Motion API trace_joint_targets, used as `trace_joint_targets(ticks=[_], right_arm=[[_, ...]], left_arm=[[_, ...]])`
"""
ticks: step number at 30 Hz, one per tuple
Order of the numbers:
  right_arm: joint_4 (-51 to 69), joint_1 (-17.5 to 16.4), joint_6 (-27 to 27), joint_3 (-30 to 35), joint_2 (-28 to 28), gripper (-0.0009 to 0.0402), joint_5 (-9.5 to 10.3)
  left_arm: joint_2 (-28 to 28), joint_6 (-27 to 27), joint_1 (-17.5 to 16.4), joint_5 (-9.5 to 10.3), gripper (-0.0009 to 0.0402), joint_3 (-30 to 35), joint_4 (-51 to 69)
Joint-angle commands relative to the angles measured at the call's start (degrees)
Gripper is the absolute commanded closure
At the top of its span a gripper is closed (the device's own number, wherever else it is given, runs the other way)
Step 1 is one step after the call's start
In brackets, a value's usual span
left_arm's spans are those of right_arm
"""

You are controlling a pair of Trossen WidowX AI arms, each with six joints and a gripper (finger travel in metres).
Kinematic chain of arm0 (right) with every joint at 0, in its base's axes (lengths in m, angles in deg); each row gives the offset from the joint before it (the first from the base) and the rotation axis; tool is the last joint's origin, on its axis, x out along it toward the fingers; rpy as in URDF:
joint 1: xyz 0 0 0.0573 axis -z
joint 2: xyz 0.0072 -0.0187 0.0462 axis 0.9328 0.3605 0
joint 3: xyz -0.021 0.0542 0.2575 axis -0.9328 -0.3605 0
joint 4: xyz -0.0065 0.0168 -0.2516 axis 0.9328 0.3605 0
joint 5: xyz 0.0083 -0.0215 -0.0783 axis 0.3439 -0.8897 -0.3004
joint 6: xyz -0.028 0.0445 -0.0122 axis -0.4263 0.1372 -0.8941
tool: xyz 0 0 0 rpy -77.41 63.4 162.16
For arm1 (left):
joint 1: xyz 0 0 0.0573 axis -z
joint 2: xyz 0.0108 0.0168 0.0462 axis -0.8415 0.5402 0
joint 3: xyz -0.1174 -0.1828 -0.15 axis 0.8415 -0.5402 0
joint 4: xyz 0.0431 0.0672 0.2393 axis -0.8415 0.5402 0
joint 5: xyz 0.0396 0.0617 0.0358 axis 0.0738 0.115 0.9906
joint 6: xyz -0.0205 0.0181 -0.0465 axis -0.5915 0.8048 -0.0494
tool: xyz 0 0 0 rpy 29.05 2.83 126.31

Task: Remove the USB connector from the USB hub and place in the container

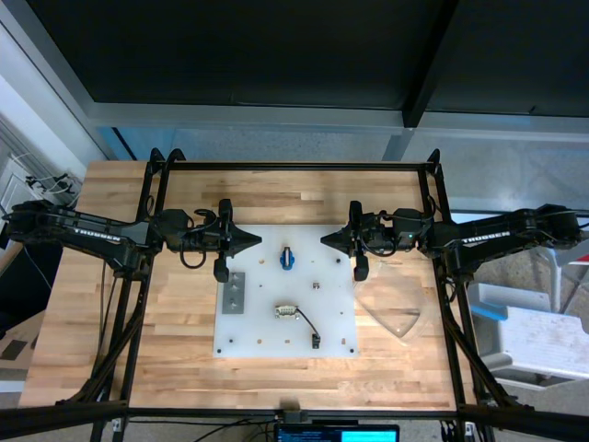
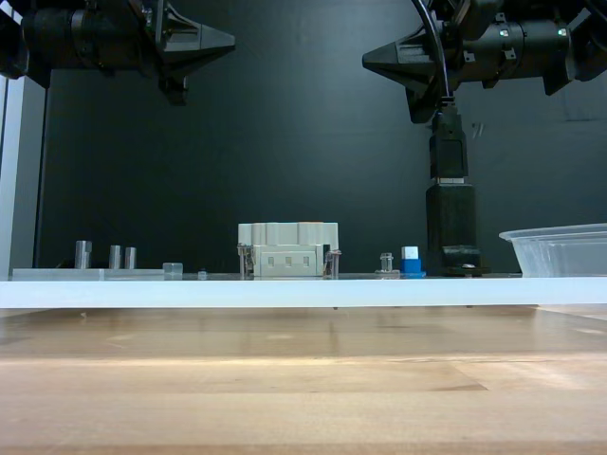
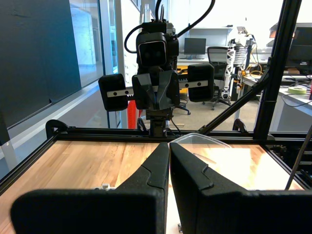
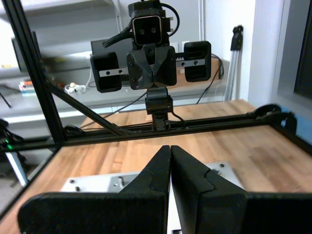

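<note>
- Left gripper [image 1: 258, 239] and right gripper [image 1: 325, 239] hang high above the white board [image 1: 267, 343], tips facing. Jaws pressed together, empty: a parked pose, I judge.
- USB connector [image 1: 309, 324] trails from the USB hub [image 1: 285, 312], not yet pulled.
- Container [image 1: 391, 309] sits on the worktop beside the board, near the right arm.

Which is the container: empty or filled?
Container empty; USB connector sits on the board. Left gripper and right gripper hover above, shut.
</note>
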Motion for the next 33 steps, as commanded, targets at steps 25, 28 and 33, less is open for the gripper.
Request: trace_joint_targets(ticks=[25, 28, 33], right_arm=[[46.84, -11.80, 0.55, 19.58, 1.11, 0.0393, -8.37], [51.41, -14.14, 2.21, 21.33, 1.64, 0.0393, -10.56], [59.91, -18.58, 5.42, 25.20, 3.23, 0.0393, -14.75]], left_arm=[[0.00, 0.02, 0.00, -0.02, 0.0392, 0.02, -0.02], [0.00, 0.02, -0.02, -0.02, 0.0392, 0.02, -0.02], [0.00, 0.02, 0.00, 0.00, 0.0392, 0.02, 0.00]])
